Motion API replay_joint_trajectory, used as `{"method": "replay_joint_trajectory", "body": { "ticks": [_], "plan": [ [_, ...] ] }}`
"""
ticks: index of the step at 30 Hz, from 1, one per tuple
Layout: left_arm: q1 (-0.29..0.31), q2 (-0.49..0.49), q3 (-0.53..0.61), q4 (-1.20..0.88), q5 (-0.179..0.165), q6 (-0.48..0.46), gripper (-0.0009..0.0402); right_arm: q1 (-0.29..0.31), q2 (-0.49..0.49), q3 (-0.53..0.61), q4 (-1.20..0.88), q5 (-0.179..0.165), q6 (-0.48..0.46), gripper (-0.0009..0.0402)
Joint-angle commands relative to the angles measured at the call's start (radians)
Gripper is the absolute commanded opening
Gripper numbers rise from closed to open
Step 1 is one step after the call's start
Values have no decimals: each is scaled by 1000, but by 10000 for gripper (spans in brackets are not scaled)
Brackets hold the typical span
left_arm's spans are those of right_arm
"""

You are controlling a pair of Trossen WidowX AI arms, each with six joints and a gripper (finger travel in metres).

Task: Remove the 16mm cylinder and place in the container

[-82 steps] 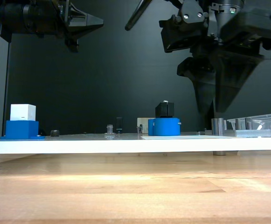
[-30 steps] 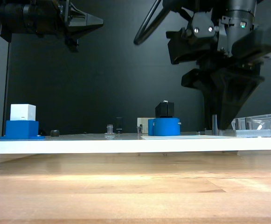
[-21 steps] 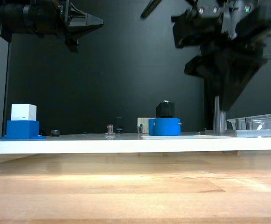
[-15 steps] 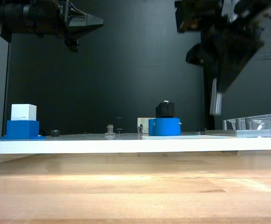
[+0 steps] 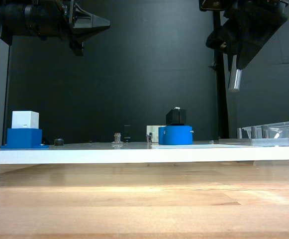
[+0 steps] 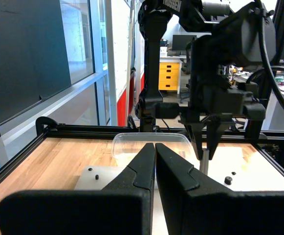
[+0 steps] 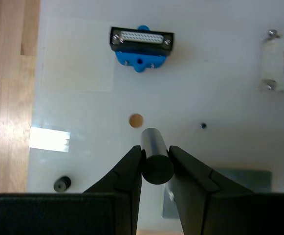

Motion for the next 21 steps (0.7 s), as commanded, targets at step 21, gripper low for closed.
{"method": "replay_joint_trajectory", "body": {
  "ticks": [21],
  "plan": [
    [0, 0, 0, 0, 0, 0, 0, -31, -140, 1, -13, 25, -14, 2]
  ]
}}
